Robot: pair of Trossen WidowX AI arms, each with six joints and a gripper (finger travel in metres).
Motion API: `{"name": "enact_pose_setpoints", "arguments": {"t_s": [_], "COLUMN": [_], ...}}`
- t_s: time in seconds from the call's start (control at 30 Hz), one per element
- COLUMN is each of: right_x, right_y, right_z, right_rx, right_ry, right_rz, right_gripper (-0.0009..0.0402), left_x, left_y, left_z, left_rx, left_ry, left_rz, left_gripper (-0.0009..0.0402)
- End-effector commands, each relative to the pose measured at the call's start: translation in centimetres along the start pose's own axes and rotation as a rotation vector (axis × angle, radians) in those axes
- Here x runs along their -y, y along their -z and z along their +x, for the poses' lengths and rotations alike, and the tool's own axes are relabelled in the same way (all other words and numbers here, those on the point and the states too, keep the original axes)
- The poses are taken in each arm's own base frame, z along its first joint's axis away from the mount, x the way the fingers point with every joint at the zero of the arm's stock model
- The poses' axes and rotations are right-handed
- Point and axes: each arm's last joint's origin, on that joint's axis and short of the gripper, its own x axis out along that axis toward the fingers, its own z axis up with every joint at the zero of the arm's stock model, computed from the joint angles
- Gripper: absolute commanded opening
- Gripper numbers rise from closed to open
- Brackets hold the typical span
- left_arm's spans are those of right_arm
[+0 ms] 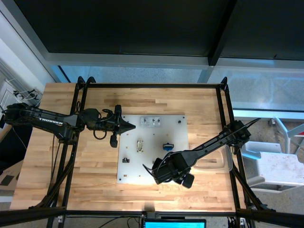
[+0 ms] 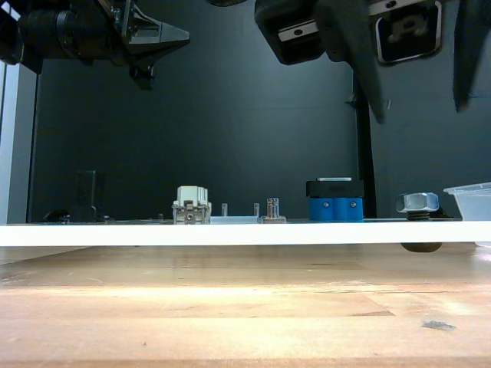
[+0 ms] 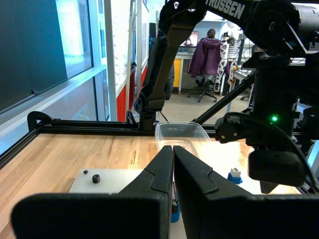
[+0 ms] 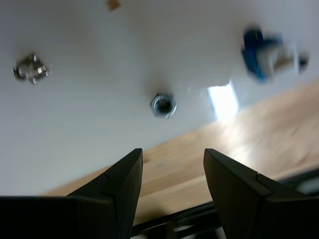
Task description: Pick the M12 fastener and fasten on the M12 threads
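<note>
The silver M12 nut (image 2: pixel 417 202) sits on its stud at the board's near right edge, with a sliver of black rib (image 2: pixel 418 217) under it. From above, the nut (image 4: pixel 163 105) rests on the white board (image 4: pixel 89 114), free of any finger. My right gripper (image 2: pixel 418 84) hangs open well above it, one finger to each side; it also shows as the right gripper (image 4: pixel 173 152). In the high view the right gripper (image 1: pixel 154 173) covers that spot. My left gripper (image 1: pixel 129 126) is shut and empty over the board's left edge, seen too as the left gripper (image 3: pixel 173 149).
A blue connector block (image 2: pixel 335 201) stands mid-board, with a grey plug (image 2: pixel 192 205) and small silver posts (image 2: pixel 271 208) to its left. A clear tray (image 2: pixel 472 201) lies off the board's right edge. A black frame rail (image 1: pixel 152 86) rings the wooden table.
</note>
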Motion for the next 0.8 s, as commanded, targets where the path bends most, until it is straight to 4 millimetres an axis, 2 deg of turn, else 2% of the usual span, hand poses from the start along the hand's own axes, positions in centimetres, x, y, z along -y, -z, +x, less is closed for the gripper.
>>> {"name": "enact_pose_setpoints", "arguments": {"t_s": [0.03,0.3,0.53,0.8], "right_x": [0.1,0.3,0.5,0.8], "right_y": [0.0,-0.2,-0.5,-1.4], "right_z": [0.0,0.0,0.0,-0.1], "right_rx": [0.008,0.02,0.024,0.15], "right_ry": [0.007,0.029,0.072,0.147], "right_rz": [-0.185,-0.593,-1.109,-1.329], "right_gripper": [0.0169,0.0169,0.0169,0.0169], "left_x": [0.0,0.0,0.0,0.0], "left_y": [0.0,0.0,0.0,0.0], "left_z": [0.0,0.0,0.0,0.0], "left_rx": [0.001,0.0,0.0,0.0], "left_ry": [0.0,0.0,0.0,0.0], "left_rz": [0.0,0.0,0.0,0.0], "left_gripper": [0.0,0.0,0.0,0.0]}}
